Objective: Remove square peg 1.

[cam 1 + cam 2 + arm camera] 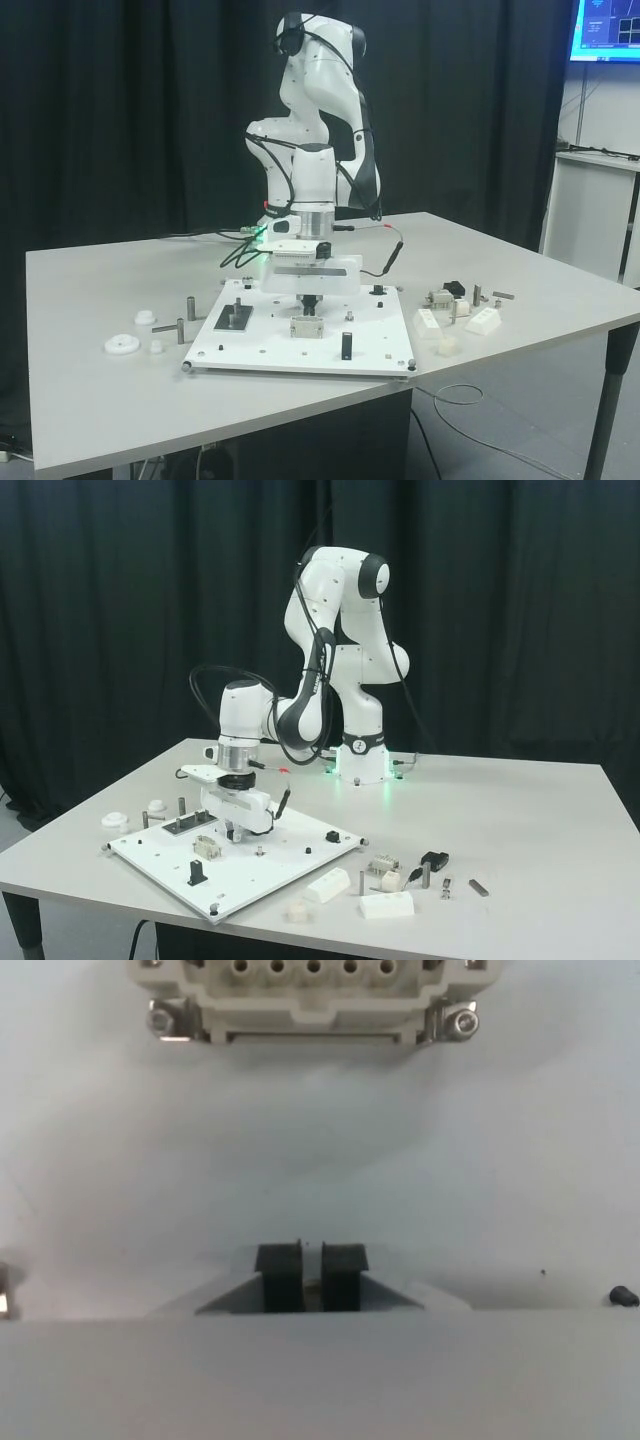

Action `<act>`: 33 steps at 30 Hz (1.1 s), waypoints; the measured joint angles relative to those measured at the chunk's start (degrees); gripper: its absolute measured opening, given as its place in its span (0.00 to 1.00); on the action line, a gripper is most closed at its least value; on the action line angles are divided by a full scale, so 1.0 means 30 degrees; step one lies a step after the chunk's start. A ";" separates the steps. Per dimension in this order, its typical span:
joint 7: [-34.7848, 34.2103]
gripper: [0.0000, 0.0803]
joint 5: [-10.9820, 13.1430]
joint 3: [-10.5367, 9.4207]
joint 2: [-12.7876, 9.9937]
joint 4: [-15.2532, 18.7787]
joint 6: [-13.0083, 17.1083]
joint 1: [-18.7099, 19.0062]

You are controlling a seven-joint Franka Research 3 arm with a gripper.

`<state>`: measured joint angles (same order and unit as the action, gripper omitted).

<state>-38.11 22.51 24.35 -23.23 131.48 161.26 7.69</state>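
Jaws are sitting almost pressed together, only a thin slit between the two black pads; something small may be showing in that slit, cannot tell what. They are pointing straight down over the white board, low above it. Just beside them a pale connector block with a row of round holes and metal screws at its ends is standing on the board. Square peg 1: cannot tell which piece it is from these views. A black upright block is standing near the board's front edge, a dark flat plate toward one side. The board is lying angled on the grey tabletop, smooth and matte. Loose white blocks are lying well apart beyond the board's edge, white round discs off the other side. Open tabletop is surrounding the board.
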 joint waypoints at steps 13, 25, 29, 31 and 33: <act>0.0000 0.05 0.0000 0.0053 0.0161 -0.0048 -0.0189 0.0001; 0.0000 0.05 0.0000 0.0200 0.0422 -0.0138 -0.0708 0.0002; 0.0000 0.05 0.0000 0.0224 0.0455 -0.0164 -0.0811 0.0002; 0.0000 0.05 0.0000 0.0236 0.0465 -0.0187 -0.0877 0.0002; 0.0000 0.05 -0.0001 0.0253 0.0471 -0.0229 -0.0977 0.0002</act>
<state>-38.11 22.51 25.11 -21.82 130.79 158.32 7.70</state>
